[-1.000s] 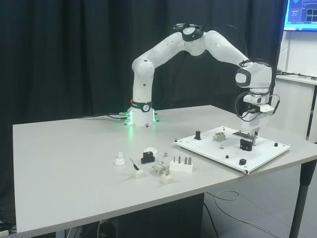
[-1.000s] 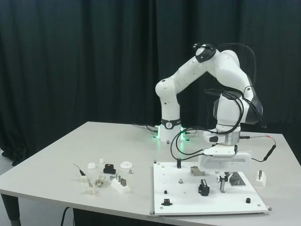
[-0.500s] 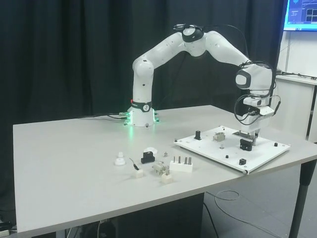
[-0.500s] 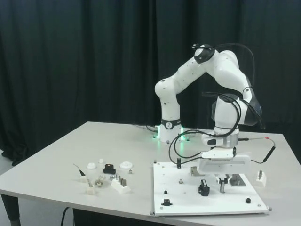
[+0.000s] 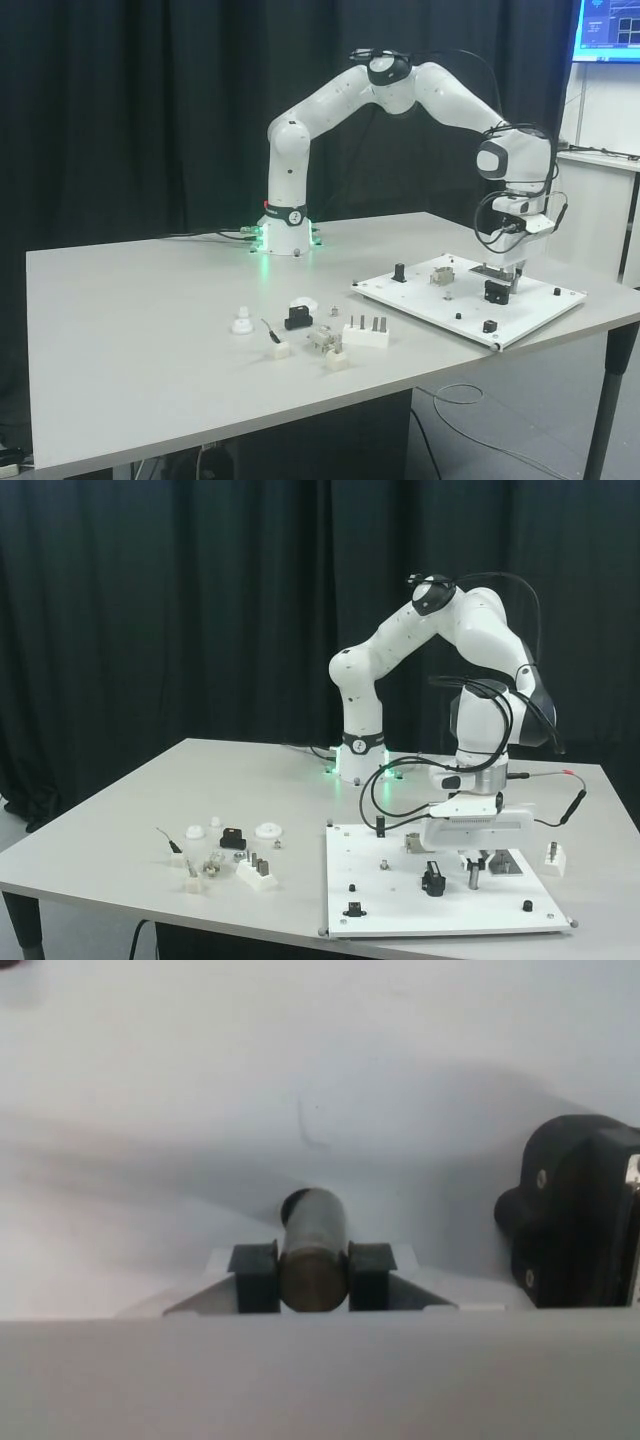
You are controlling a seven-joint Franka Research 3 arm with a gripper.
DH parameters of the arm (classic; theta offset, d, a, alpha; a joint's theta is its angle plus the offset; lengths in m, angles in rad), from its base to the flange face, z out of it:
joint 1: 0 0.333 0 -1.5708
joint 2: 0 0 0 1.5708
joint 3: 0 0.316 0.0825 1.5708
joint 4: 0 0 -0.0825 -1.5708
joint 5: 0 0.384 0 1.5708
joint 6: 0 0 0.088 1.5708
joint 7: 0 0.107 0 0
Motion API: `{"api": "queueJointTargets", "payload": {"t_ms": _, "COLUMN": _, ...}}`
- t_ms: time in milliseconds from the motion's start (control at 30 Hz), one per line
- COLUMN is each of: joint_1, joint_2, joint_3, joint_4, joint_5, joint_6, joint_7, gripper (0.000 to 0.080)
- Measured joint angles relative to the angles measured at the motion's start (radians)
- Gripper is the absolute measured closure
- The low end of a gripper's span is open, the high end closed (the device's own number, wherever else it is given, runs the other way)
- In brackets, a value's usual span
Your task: Insert round peg 4.
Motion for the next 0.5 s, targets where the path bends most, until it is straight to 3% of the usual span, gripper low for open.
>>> {"api": "queueJointTargets", "payload": {"t_ms": 500, "joint_1": -0.002, "joint_2": 0.005, "joint_3": 0.005, "joint_4": 0.003, "joint_5": 0.001, "joint_6": -0.001, "joint_7": -0.005, "gripper": 0.0658}}
